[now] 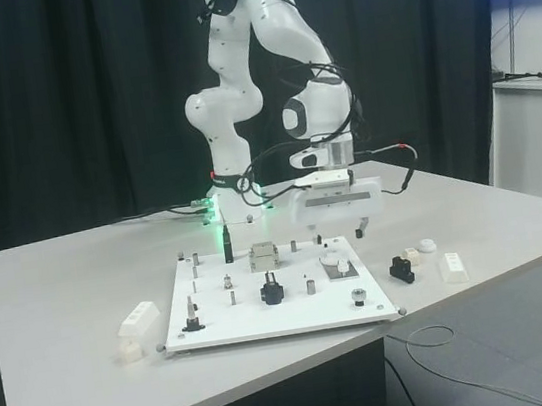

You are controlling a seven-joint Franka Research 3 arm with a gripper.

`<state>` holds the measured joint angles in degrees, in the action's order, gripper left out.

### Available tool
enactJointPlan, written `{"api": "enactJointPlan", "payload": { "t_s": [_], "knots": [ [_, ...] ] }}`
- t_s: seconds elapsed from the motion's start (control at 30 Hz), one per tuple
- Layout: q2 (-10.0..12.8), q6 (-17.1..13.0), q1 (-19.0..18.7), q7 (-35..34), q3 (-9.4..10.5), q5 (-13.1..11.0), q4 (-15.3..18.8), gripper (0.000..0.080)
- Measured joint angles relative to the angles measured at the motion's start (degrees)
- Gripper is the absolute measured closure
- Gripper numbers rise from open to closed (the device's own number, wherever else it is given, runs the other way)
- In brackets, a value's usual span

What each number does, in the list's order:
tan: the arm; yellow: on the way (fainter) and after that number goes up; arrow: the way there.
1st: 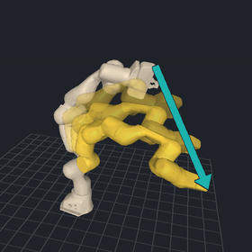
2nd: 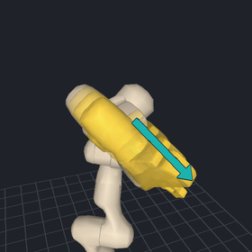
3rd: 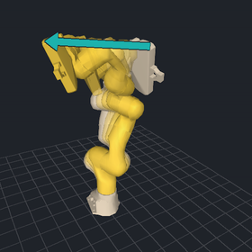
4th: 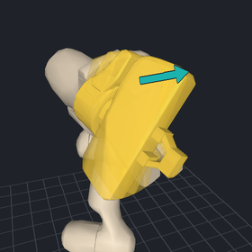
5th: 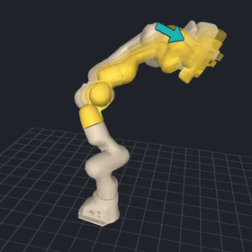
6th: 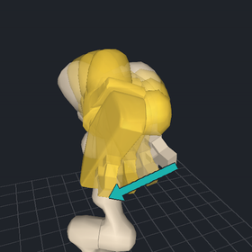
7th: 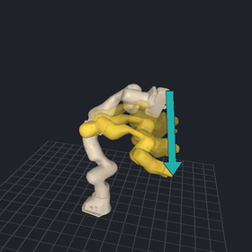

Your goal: Remove large gear.

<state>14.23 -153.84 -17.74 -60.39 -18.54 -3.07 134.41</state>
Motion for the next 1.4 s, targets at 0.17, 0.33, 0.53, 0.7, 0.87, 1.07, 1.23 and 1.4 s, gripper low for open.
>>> {"api": "enactJointPlan", "payload": {
  "t_s": [0.17,0.33,0.53,0.7,0.87,1.07,1.23,1.4],
  "knots": [
    [0.19,-0.94,0.2,1.66,0.0,-1.74,0.54,0.0003],
    [0.55,-1.26,0.2,2.61,0.04,-2.54,0.6,0.0003],
    [1.21,-2.37,0.2,3.66,0.29,-3.49,0.6,0.0003],
    [2.07,-3.85,0.2,3.69,0.48,-3.65,0.6,0.0003],
    [2.95,-5.04,0.2,3.69,0.66,-3.69,0.59,0.0003],
    [3.72,-5.99,0.2,3.69,0.75,-3.7,0.59,0.0003],
    [3.98,-6.1,0.2,3.69,0.75,-3.7,0.59,0.0003],
    [3.99,-6.04,0.29,3.69,0.67,-3.7,0.6,0.0164]
  ]
}}
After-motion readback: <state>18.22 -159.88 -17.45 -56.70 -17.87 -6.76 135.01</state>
